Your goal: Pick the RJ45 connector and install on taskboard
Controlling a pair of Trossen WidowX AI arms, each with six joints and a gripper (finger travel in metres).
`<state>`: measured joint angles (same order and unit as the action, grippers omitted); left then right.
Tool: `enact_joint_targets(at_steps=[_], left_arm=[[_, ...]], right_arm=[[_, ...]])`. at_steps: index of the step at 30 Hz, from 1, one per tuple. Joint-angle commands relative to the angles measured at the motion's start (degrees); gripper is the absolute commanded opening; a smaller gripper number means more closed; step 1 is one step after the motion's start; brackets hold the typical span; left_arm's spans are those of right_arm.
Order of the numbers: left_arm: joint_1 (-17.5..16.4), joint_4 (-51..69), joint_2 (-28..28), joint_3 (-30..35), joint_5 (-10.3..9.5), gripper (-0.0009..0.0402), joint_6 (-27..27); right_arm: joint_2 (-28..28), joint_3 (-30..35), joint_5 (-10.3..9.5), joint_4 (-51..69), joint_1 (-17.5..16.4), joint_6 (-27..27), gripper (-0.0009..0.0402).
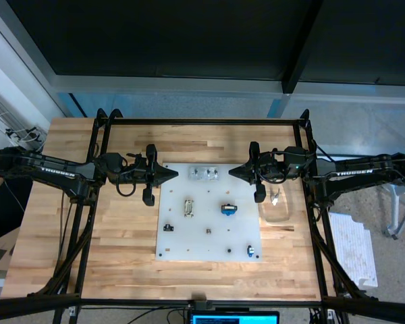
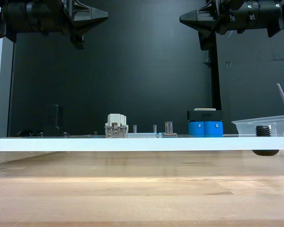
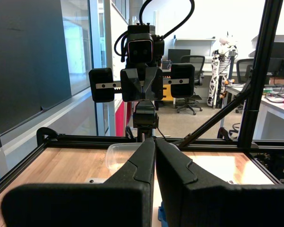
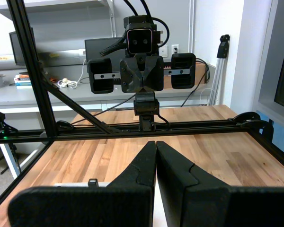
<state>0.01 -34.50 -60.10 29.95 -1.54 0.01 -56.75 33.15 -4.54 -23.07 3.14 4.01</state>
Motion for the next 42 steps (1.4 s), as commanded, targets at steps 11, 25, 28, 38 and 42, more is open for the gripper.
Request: enact_joint_targets(at_steps=[11, 25, 28, 38, 42], left_arm=[[0.0, 0.0, 0.0, 0.0, 0.0, 0.0, 0.0], [0.0, 0.0, 0.0, 0.0, 0.0, 0.0, 0.0], [0.0, 0.0, 0.0, 0.0, 0.0, 0.0, 0.0], [0.0, 0.0, 0.0, 0.0, 0.0, 0.0, 0.0], [0.0, 0.0, 0.0, 0.0, 0.0, 0.0, 0.0]], right_arm=[[0.0, 0.0, -0.07, 0.1, 0.0, 0.3, 0.0], [1.5, 7.3, 0.61, 22.0, 0.0, -1.3, 0.0], [1.6, 10.0, 1.7, 29.8, 0.0, -1.6, 0.0], [2.4, 16.8, 3.5, 52.1, 0.0, -2.0, 0.0], [3.9, 18.0, 3.5, 58.3, 0.0, -1.8, 0.0]])
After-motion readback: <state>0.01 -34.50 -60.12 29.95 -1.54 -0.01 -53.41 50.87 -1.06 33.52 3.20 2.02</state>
